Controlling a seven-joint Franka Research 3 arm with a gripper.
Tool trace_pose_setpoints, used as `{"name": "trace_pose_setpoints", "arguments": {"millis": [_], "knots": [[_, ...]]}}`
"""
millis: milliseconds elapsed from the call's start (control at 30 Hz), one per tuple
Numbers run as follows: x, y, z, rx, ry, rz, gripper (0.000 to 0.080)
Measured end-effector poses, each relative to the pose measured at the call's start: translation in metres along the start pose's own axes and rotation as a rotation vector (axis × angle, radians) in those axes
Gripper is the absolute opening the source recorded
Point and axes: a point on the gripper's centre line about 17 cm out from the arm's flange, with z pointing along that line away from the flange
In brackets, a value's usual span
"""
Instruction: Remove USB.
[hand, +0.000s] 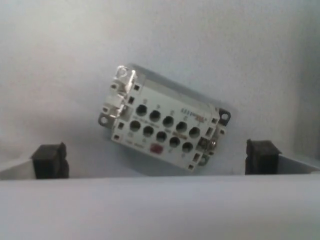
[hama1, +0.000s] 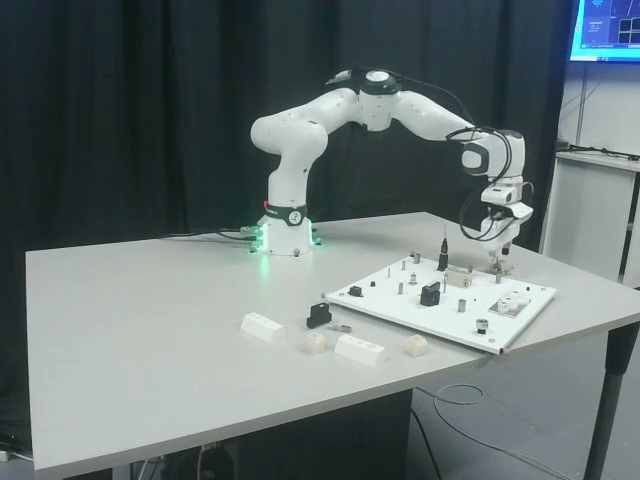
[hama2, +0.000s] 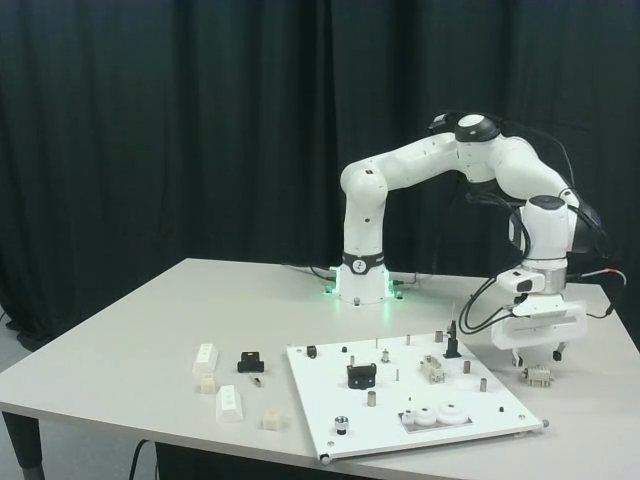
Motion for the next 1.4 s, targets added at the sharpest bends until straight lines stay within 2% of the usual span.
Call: {"name": "trace_pose_setpoints", "arguments": {"millis": [300,600,1400], "knots": [[0.002,-0.006,-0.025,0.015,-0.014,-0.006,0.0797],[0.001,-0.008,-0.043,0.012,-0.030,0.006,0.0800],[0.001,-0.003,-0.046,-0.009,-0.033,0.004,0.0800]]}}
